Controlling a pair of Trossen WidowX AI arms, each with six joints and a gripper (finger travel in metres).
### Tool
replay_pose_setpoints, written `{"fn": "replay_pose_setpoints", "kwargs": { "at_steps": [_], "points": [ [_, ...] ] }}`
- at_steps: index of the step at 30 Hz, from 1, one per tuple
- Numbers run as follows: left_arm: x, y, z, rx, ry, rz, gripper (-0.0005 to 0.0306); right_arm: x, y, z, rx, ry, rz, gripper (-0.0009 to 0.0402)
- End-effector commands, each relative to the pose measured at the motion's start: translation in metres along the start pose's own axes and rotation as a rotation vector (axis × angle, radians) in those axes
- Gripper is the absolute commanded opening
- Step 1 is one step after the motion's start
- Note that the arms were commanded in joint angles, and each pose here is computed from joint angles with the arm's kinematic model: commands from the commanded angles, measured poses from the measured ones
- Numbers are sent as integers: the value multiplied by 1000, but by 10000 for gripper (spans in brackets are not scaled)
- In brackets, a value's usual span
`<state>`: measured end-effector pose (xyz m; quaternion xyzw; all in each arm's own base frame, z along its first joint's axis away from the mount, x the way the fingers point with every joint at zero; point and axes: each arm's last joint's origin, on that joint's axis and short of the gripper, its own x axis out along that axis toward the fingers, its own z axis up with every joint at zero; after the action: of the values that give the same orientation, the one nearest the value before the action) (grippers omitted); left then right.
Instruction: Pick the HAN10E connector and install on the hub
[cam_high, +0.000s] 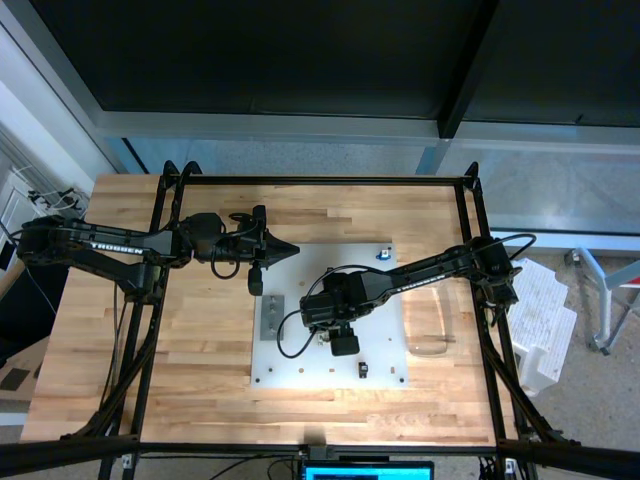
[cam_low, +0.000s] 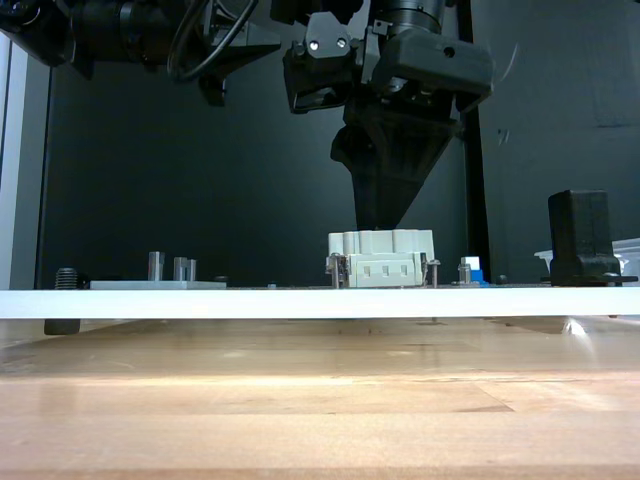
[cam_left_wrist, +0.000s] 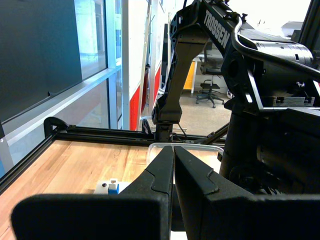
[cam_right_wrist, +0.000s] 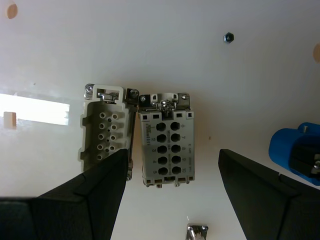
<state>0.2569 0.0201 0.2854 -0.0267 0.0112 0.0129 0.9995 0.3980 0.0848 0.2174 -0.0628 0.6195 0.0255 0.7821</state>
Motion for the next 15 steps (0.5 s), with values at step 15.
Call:
{"fn": "replay_pose_setpoints", "kwargs": {
  "at_steps": [15],
  "points": [
    [0,0,0,0,2,0,0,15,0,0,-9,25,6,252]
  ]
}}
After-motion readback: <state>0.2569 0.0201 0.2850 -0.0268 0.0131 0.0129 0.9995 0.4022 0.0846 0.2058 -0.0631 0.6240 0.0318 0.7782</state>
